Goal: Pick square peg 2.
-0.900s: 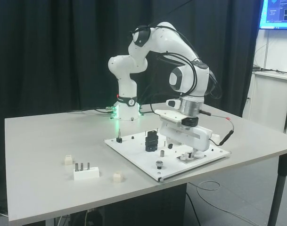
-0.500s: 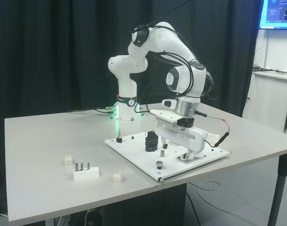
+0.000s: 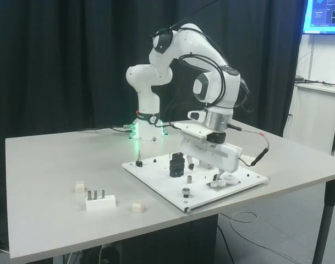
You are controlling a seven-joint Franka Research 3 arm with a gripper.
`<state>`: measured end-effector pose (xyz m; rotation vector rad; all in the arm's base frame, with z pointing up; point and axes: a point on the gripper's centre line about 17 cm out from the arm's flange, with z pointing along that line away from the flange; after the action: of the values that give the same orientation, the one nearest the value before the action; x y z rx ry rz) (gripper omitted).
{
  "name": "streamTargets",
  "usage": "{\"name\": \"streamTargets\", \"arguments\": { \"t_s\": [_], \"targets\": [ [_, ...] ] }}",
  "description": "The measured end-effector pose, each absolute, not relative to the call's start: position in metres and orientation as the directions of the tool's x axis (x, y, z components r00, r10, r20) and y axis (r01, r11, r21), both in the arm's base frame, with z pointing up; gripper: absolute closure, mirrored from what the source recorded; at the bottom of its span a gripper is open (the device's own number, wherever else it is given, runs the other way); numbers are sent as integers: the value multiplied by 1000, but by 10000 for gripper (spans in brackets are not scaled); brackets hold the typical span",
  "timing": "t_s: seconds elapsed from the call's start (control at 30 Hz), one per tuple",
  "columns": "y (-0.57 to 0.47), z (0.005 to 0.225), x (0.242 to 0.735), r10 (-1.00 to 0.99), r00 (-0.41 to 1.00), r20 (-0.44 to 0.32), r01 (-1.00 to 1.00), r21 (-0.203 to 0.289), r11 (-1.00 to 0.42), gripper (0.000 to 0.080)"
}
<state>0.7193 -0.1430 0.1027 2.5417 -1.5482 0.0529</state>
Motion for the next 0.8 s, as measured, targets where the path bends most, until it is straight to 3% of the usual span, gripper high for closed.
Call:
{"name": "streamTargets", "arguments": {
  "t_s": [0.37,0.8],
  "targets": [
    [-151,129,718,-880,462,111,-886,110,-451,3],
    [-158,145,717,-881,461,107,-887,98,-452,3]
  ]
}}
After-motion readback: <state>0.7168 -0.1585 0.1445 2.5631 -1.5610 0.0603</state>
